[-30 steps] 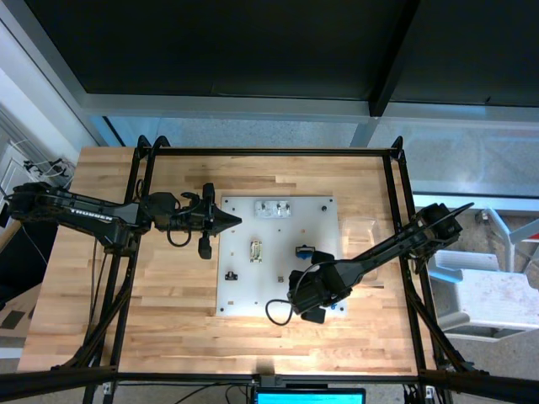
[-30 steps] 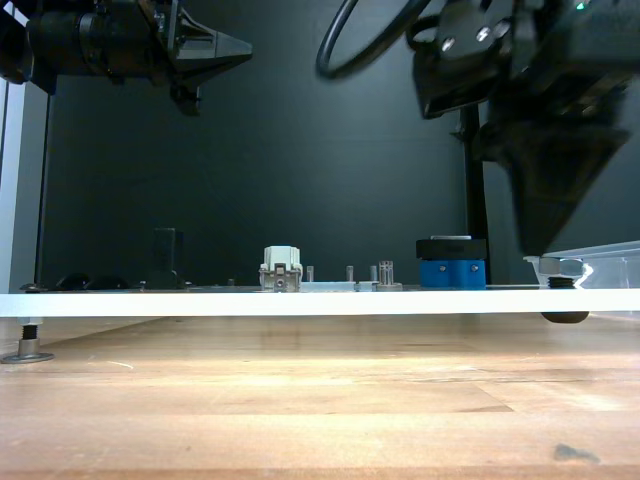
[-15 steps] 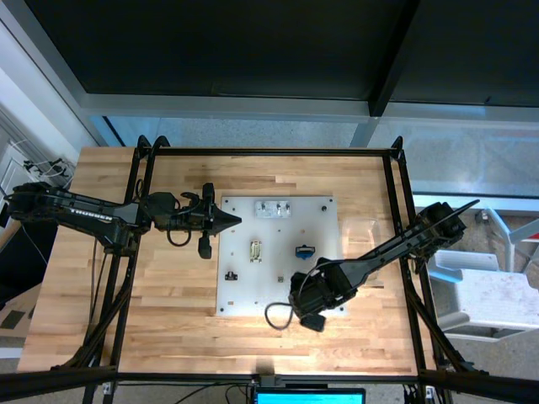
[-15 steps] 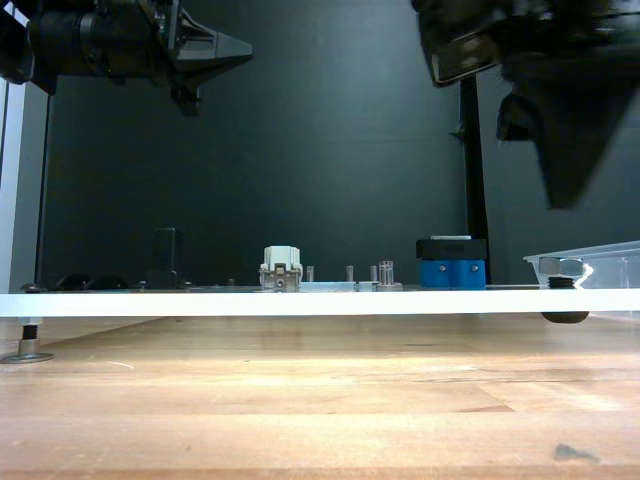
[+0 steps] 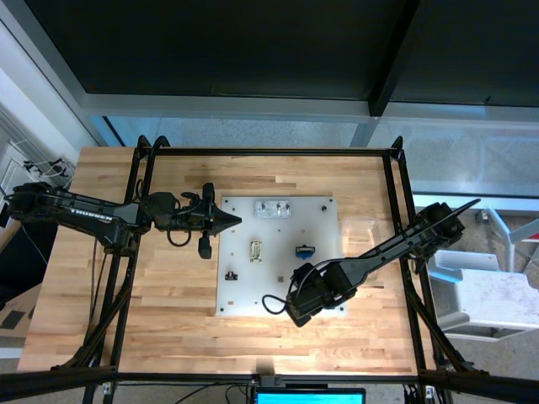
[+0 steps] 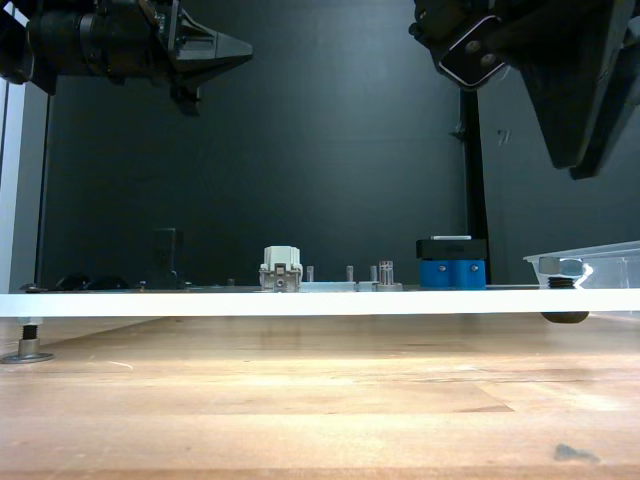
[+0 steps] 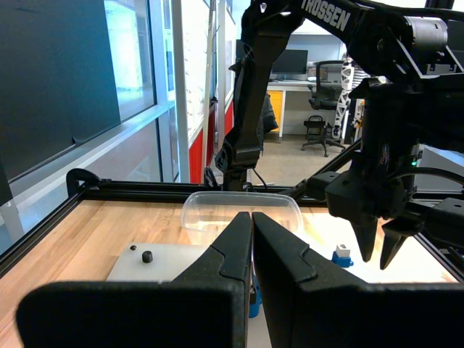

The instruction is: Unfasten the M12 fastener and place in the container

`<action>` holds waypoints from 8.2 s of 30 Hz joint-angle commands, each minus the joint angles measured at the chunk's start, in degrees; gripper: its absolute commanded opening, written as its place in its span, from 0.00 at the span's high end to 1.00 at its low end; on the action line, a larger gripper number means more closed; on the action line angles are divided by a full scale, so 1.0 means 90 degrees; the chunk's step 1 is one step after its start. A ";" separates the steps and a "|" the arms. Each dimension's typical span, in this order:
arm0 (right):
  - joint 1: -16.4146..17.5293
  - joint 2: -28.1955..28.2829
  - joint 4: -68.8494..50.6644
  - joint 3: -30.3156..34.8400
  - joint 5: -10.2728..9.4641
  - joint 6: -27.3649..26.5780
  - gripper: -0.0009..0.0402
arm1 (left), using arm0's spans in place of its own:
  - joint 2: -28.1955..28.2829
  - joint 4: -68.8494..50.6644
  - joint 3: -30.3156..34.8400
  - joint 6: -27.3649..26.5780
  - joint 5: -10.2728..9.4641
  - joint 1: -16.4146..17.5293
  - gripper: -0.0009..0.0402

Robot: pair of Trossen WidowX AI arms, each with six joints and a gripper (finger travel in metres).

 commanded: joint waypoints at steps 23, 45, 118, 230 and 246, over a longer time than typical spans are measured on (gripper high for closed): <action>-0.0158 0.0818 0.0721 -0.0228 -0.0010 0.0277 0.53 | 0.0000 0.0005 0.0002 0.0000 0.0000 0.0000 0.98; -0.0240 0.0816 0.0610 -0.0226 -0.0070 0.0034 0.96 | 0.0000 0.0002 0.0002 0.0000 0.0000 0.0000 0.98; -0.2217 -0.3922 -0.0284 -0.4075 -0.0168 -0.6115 0.96 | 0.0000 0.0002 0.0002 0.0000 0.0000 0.0000 0.98; -0.2487 -0.4396 0.0236 -0.4607 0.0282 -0.5790 0.56 | 0.0000 0.0002 0.0002 0.0000 0.0000 0.0002 0.98; -0.2484 -0.4396 0.0238 -0.4607 0.0282 -0.5790 0.56 | 0.0000 0.0002 0.0002 0.0000 0.0000 0.0000 0.98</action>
